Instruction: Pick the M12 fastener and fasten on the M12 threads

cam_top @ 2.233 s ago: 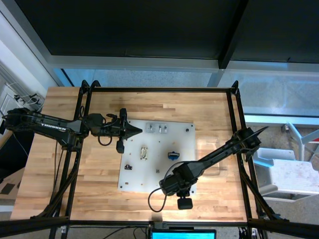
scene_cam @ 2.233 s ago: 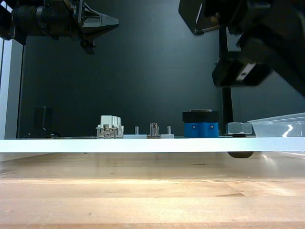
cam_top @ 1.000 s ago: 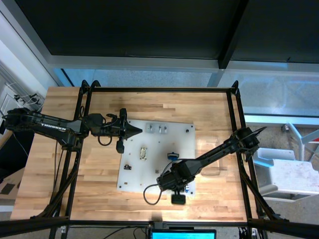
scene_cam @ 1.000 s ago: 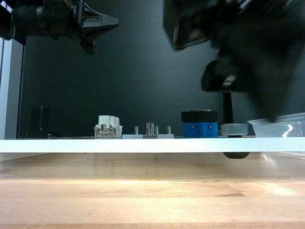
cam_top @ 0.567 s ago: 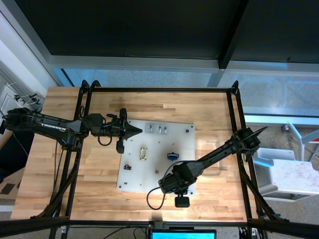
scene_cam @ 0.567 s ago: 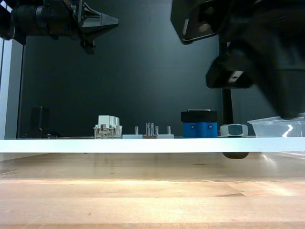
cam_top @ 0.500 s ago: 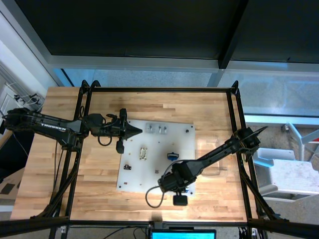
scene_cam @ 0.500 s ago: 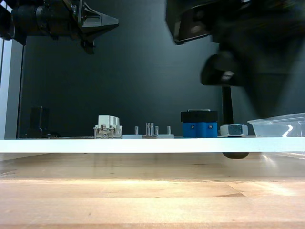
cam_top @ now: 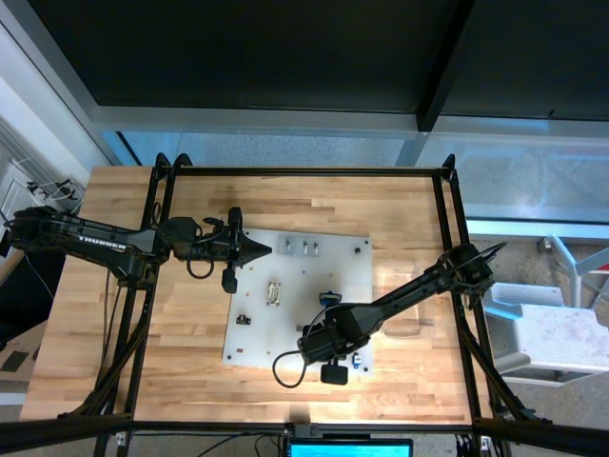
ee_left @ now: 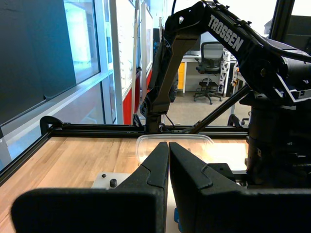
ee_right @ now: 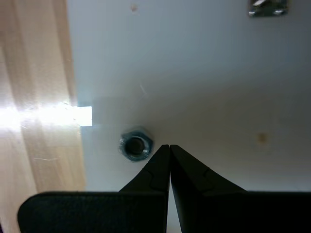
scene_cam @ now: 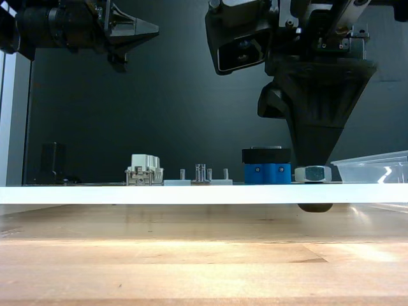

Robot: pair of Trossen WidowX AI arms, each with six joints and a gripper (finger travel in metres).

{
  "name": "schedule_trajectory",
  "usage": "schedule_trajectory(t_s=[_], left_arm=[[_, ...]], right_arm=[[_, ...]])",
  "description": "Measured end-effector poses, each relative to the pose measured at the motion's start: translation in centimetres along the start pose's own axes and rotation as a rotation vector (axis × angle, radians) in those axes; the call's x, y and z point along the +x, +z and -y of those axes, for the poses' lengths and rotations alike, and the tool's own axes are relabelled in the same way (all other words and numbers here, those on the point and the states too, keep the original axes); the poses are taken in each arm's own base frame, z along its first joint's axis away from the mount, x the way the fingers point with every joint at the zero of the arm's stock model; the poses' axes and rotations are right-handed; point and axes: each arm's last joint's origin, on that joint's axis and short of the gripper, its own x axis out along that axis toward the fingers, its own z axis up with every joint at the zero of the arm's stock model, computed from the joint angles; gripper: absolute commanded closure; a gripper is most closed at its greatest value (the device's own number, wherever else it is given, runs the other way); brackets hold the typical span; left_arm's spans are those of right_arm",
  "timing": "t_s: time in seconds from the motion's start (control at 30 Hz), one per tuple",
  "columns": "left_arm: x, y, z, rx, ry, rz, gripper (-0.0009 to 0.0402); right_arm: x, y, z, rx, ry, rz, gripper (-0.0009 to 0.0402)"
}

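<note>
The small silver M12 nut [ee_right: 136, 147] [scene_cam: 312, 173] sits on its stud, low against the white board [cam_top: 300, 286] near the near right edge, and no ribs show. My right gripper [ee_right: 169, 146] [scene_cam: 312, 162] points straight down, shut with nothing between its fingers. Its tips are just beside and above the nut, at its edge. In the high view the right gripper [cam_top: 328, 338] covers the nut. My left gripper [cam_top: 266, 251] [ee_left: 168, 145] hangs shut and empty, high over the board's far left corner.
A clear container [cam_top: 400, 305] [scene_cam: 376, 167] lies right of the board. A blue-capped piece [scene_cam: 268, 167], a beige connector [scene_cam: 145, 170] and small silver posts [scene_cam: 203, 173] stand on the board. Black frame rails [cam_top: 304, 172] border the wooden table.
My right gripper has swung back and forth over the near right edge and now stands sharp, tips down at the nut. The nut has stayed in place. The left arm has not moved.
</note>
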Motion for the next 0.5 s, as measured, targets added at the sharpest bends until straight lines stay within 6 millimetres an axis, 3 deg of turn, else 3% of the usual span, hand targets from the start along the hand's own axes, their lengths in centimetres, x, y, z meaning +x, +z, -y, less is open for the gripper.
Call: schedule_trajectory(t_s=[0.23,0.4,0.5], left_arm=[[0.0,0.0,0.0,0.0,0.0,0.0,0.0393],[0.0,0.0,0.0,0.0,0.0,0.0,0.0393],[0.0,0.0,0.0,0.0,0.0,0.0,0.0393]], right_arm=[[0.3,0.0,-0.2,-0.003,0.028,-0.014,0.0393],[0.2,-0.1,-0.9,-0.085,0.264,-0.107,0.0393],[0.2,-0.4,-1.1,-0.103,0.281,-0.13,0.0393]])
